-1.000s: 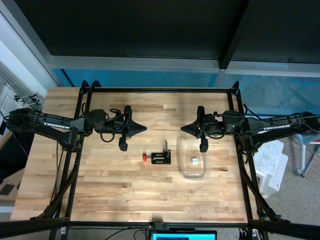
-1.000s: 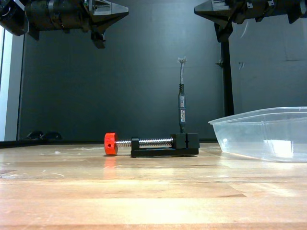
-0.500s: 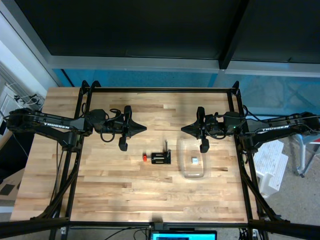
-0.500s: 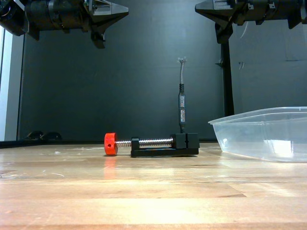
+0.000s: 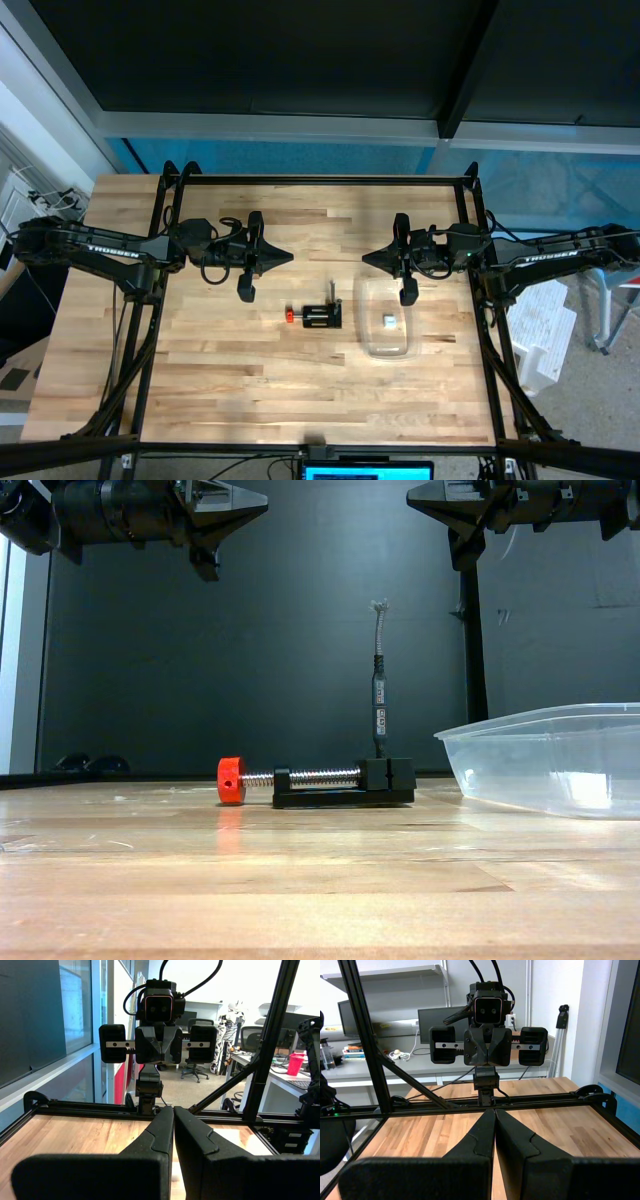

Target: Pick the usb-c connector and install on the hub

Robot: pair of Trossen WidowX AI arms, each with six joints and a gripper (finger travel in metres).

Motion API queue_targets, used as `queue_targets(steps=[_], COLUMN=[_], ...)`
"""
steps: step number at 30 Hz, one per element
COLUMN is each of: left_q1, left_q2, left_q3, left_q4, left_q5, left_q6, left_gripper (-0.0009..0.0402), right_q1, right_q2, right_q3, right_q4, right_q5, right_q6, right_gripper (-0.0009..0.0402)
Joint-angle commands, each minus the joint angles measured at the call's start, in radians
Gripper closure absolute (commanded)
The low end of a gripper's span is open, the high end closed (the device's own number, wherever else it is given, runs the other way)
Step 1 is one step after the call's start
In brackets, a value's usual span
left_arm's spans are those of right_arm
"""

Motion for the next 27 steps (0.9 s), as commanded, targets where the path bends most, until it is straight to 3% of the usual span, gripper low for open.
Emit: queue_targets(steps=[1, 27], left_q1=[0.000, 0.000], left_q2=[0.000, 0.000], left_q3=[0.000, 0.000], left_q4=[0.000, 0.000], left_q5=[0.000, 0.000], left_q6=[0.000, 0.000], left_gripper=[0.0393, 0.0393], right_q1=[0.000, 0.001], right_q2=[0.001, 0.001], right_q3=[0.001, 0.001], right_q4=[-0.003, -0.017], right_q5=[0.000, 0.000], right_q6=[0.001, 0.001], right_gripper=[0.0393, 0.0393])
